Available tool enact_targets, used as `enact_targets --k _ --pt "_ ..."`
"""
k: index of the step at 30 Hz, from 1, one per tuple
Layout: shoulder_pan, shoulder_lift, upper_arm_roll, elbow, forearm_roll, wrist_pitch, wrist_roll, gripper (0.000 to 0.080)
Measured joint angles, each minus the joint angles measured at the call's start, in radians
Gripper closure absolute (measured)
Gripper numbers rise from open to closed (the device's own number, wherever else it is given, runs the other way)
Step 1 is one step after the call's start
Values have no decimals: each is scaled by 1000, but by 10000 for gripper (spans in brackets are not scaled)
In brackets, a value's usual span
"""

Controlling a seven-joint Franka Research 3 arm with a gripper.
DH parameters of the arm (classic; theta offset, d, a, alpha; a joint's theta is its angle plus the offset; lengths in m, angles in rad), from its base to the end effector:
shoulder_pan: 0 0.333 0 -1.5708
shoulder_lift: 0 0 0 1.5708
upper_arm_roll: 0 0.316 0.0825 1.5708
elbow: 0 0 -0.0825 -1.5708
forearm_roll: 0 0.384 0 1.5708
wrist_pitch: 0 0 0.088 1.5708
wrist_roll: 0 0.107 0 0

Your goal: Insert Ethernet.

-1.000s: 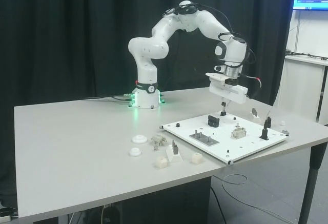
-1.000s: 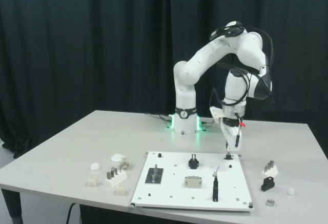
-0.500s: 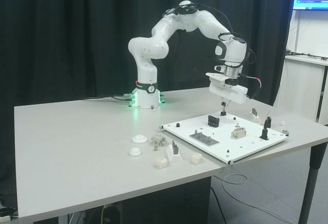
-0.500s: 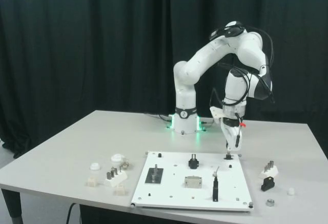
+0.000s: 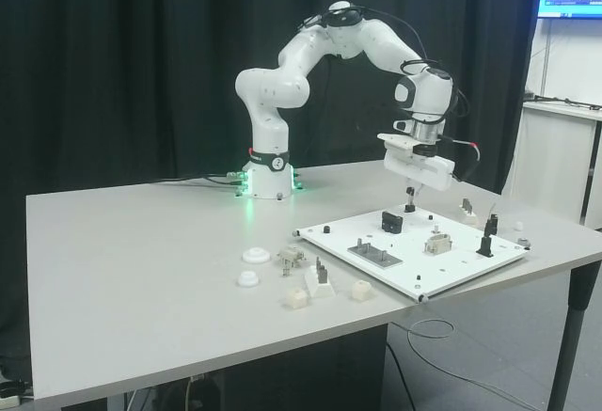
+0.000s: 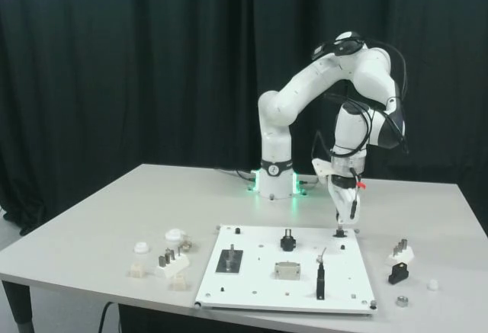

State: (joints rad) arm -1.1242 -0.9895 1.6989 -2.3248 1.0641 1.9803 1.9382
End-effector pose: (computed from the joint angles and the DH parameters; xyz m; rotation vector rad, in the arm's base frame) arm 0.3999 0.2688 0.2387 1.5534 -2.5874 0.0787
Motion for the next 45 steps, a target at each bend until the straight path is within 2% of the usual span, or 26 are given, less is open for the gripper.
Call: enact_targets --k 10,45 --pt "5 0 0 0 12 0 0 738" --pt "13 -5 -4 -16 12 9 -7 738"
